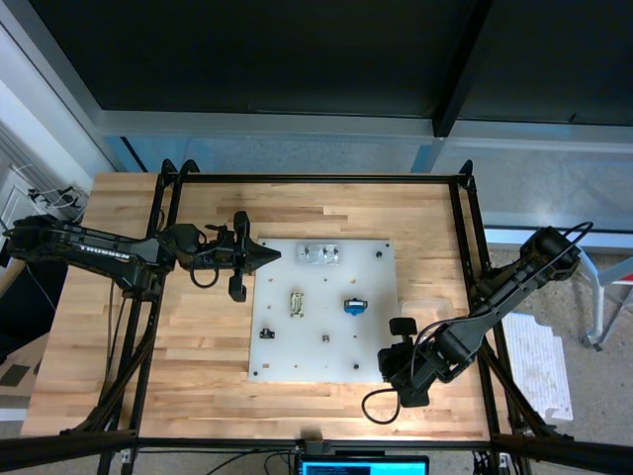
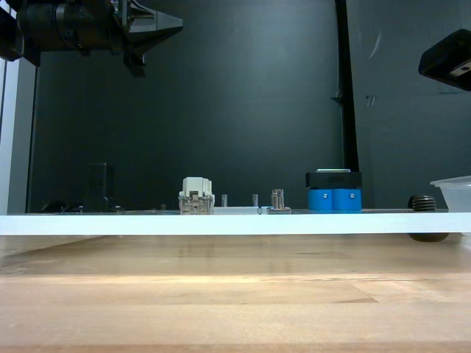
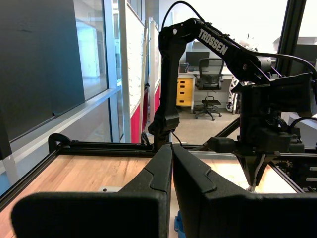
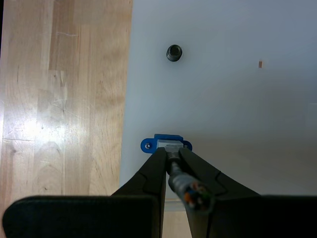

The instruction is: Pick the RJ45 connector and install on taskboard

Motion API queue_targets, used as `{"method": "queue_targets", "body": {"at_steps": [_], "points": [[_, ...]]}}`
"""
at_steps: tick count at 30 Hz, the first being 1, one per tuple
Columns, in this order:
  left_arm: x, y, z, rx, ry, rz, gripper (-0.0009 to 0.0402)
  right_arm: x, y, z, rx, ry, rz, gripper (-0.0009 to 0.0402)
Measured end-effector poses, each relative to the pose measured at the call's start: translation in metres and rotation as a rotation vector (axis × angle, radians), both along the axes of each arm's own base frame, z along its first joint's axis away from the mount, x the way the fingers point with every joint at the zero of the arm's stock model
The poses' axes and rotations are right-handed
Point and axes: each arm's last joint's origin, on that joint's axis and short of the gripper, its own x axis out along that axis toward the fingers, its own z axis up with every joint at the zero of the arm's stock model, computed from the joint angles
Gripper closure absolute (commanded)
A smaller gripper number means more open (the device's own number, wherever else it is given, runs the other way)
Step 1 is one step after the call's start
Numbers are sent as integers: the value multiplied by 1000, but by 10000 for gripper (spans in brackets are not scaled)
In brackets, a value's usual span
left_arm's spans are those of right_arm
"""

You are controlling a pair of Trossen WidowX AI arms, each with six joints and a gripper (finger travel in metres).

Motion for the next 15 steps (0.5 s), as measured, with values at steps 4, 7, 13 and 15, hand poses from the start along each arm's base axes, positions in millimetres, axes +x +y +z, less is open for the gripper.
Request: {"method": "queue_targets", "body": {"at_steps": [4, 7, 13, 15], "points": [[0, 0, 0, 0, 0, 0, 393, 0, 0, 0, 1, 1, 0, 366], [0, 0, 0, 0, 0, 0, 393, 0, 0, 0, 2, 1, 0, 353], [0, 0, 0, 0, 1, 0, 393, -2, -1, -5, -4, 34, 5, 337], [0, 0, 0, 0, 0, 0, 393, -1, 0, -3, 3, 23, 3, 334]]}}
